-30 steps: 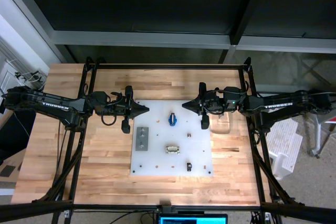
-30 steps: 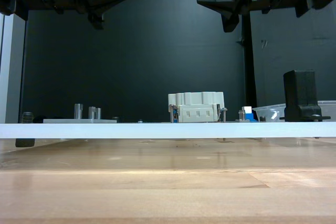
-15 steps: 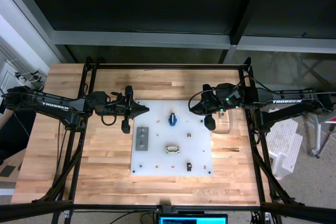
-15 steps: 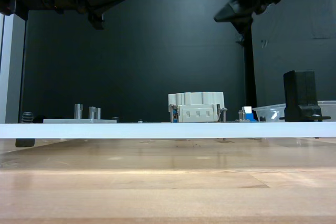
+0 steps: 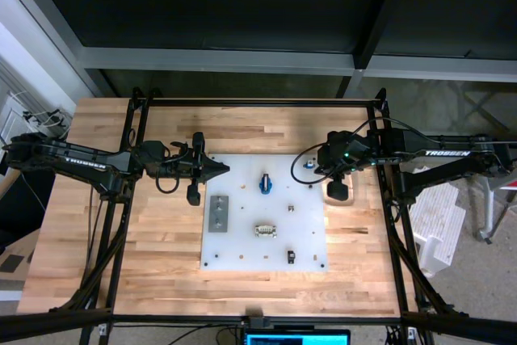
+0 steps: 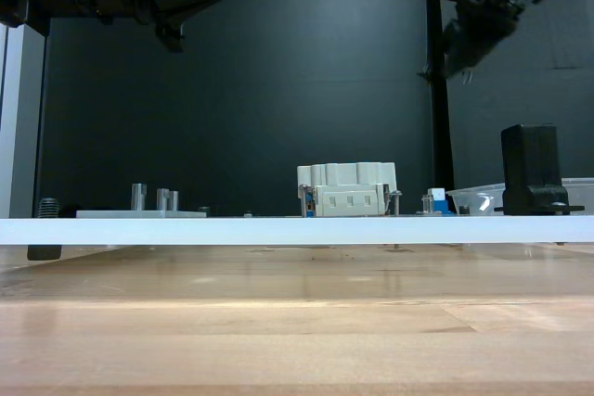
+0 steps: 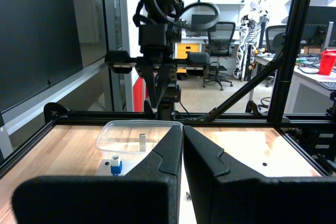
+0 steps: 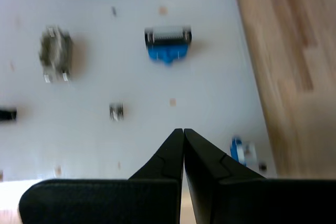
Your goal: Pick the 16mm bar and install on taskboard
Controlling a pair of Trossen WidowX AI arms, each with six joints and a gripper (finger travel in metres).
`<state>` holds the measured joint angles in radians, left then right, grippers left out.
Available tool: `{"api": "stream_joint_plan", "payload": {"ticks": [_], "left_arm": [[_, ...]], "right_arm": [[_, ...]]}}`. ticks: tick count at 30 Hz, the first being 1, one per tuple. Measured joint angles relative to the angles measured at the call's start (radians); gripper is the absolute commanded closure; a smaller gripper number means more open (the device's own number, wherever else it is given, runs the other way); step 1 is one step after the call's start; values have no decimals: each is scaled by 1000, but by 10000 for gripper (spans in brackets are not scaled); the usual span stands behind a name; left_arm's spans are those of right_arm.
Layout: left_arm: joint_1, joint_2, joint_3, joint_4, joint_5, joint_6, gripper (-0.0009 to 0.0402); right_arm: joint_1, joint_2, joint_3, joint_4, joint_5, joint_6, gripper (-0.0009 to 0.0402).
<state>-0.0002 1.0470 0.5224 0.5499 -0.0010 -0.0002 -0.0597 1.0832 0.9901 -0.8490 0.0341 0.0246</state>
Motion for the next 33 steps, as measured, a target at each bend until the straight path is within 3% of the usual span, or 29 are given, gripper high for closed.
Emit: {"api": "stream_joint_plan", "payload": {"ticks": [7,17,22,33], "left_arm": [[0,0,0,0,0,0,393],[0,0,0,0,0,0,393],[0,0,0,0,0,0,393],[0,0,0,0,0,0,393]], "right_arm": [[-1,0,2,-125,5,0,393],[-7,0,2,-295,53,-19,393],[-67,0,1,-352,52,-53,384],[-172,0,-24,-378,48,-171,315]]}}
